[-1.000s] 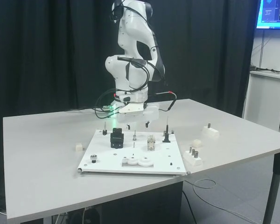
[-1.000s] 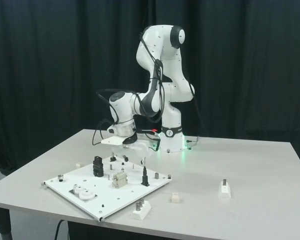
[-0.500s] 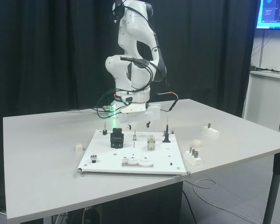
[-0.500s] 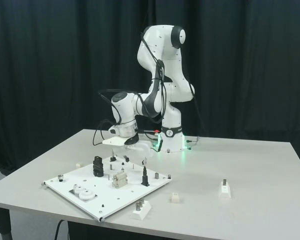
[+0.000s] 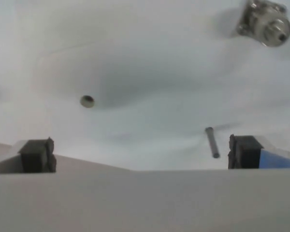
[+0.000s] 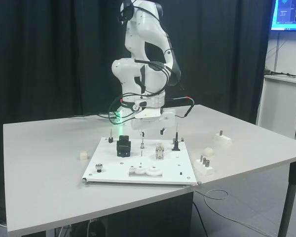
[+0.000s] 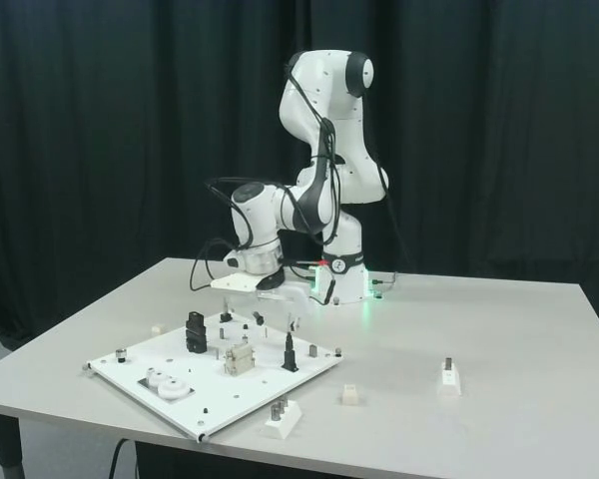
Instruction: Pick round peg 2.
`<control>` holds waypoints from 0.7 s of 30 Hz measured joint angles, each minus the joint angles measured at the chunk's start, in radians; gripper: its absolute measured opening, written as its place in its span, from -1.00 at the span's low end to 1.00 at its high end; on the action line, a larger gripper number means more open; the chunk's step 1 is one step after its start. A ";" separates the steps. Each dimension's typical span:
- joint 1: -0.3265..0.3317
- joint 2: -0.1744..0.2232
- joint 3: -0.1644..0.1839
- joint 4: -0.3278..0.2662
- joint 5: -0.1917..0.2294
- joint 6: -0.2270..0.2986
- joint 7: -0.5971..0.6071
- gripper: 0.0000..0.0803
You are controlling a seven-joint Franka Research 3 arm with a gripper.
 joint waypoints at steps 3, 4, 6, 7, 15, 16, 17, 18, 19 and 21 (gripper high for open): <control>0.014 0.000 0.000 0.007 0.000 0.003 0.009 0.99; 0.019 0.000 0.000 0.009 0.000 0.004 0.015 0.99; 0.029 -0.001 0.000 0.014 0.000 0.006 0.030 0.99; 0.034 -0.002 0.001 0.017 0.000 0.006 0.036 0.99; 0.067 -0.017 0.001 0.034 0.000 0.005 0.073 0.99; 0.071 -0.021 0.001 0.036 0.000 0.005 0.078 0.99; 0.074 -0.025 0.001 0.037 0.000 0.004 0.081 0.99; 0.078 -0.029 0.001 0.038 0.000 0.004 0.086 0.99; 0.081 -0.034 0.001 0.039 0.000 0.003 0.091 0.99; 0.087 -0.043 0.001 0.041 0.000 0.002 0.103 0.99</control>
